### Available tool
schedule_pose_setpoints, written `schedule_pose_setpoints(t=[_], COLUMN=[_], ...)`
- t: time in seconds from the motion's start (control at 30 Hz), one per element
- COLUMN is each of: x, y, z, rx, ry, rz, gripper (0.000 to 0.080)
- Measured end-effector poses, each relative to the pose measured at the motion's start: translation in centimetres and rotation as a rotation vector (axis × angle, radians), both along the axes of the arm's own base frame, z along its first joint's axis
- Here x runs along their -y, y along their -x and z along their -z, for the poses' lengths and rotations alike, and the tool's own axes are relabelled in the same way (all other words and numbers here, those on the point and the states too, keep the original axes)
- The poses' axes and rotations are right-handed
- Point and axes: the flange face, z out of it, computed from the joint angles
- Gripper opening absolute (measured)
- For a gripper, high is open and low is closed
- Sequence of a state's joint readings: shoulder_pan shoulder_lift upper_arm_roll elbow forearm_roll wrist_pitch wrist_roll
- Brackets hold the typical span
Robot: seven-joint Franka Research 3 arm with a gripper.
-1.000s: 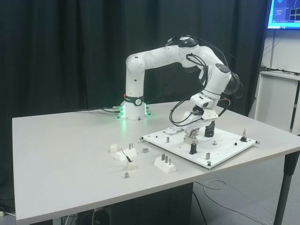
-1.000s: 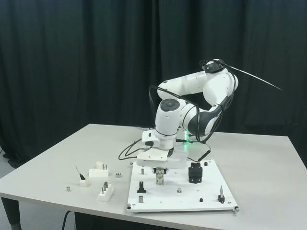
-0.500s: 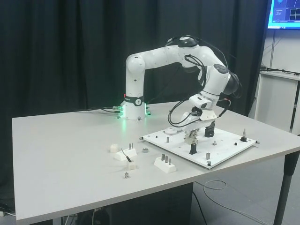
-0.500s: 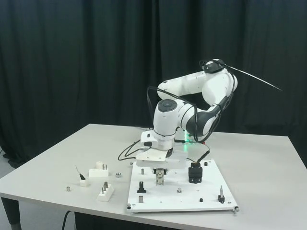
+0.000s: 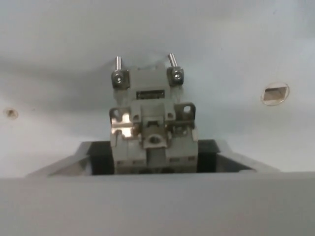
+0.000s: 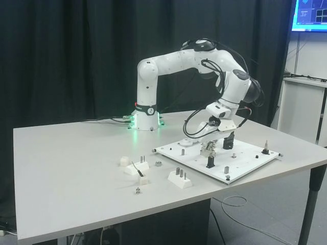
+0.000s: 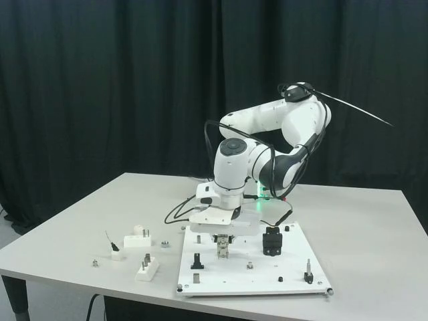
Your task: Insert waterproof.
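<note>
Wrist view: the pincer grips a grey connector, two screws showing at its far end, over the white board.

First room view: the pincer hangs low over the board, a black post just in front of it.

Second room view: the pincer is closed on the connector just above the board; a black block stands beside it.

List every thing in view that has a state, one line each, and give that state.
gripper: low over the white board, fingers closed on the connector.
connector: held upright between the fingers, over the board.
white board: flat on the grey table, fixtures standing on it.
white blocks: on the table beside the board, pins upright.
arm base light: lit green.
</note>
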State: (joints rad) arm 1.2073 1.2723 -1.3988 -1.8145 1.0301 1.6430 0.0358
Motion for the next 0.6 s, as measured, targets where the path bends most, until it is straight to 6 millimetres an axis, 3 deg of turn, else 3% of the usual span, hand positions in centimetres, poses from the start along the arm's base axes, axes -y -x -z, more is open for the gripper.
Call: schedule_pose_setpoints(t=[0.17, 0.2, 0.37, 0.4, 0.6], x=[-0.1, -0.1, 0.0, 0.0, 0.7], y=[0.0, 0.0, 0.0, 0.0, 0.2], z=[-0.3, -0.3, -0.9, -1.1, -2.6], rx=[-0.002, -0.003, -0.008, -0.009, -0.015], ry=[-0.002, -0.003, -0.005, -0.004, 0.004], rz=[0.001, 0.001, 0.005, 0.007, 0.023], gripper=[0.0317, 0.0627, 0.0627, 0.0756, 0.0756])
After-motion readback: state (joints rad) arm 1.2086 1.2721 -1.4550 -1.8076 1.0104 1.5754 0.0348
